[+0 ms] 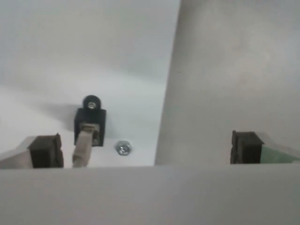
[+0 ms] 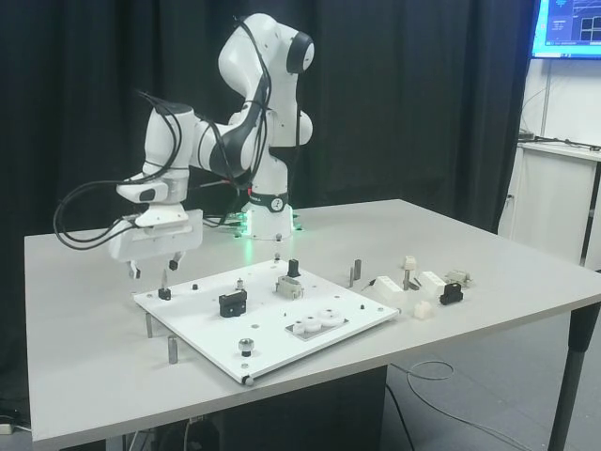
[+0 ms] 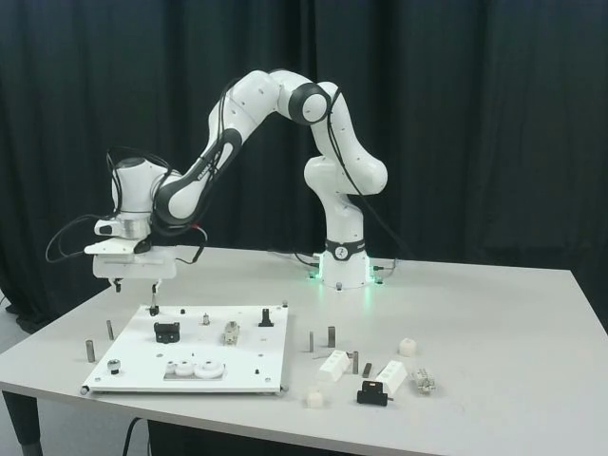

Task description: Remove Ethernet.

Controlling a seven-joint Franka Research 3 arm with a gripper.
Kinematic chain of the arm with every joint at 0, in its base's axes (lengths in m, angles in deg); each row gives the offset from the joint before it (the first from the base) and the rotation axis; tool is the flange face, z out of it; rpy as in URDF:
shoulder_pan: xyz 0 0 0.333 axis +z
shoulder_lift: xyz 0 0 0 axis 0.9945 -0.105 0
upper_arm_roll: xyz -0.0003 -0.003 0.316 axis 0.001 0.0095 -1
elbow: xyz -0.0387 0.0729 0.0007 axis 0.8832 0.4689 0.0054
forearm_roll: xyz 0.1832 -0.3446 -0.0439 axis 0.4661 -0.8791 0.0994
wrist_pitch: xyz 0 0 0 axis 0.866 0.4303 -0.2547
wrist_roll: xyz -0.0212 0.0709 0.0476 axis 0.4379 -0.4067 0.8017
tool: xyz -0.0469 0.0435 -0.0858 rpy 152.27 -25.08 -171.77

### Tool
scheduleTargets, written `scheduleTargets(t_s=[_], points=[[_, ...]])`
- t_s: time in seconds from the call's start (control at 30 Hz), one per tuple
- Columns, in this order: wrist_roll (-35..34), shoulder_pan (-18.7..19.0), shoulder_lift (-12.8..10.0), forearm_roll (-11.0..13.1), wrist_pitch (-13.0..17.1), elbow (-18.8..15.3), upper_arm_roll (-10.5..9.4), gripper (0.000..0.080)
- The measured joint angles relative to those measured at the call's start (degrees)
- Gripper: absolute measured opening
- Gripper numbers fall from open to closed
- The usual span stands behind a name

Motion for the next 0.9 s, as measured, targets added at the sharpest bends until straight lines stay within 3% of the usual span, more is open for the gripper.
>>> scheduleTargets(t_s=[0.9], points=[[-0.25,0.06,0.0,-0.78,-9.06,8.26,1.35,0.08]])
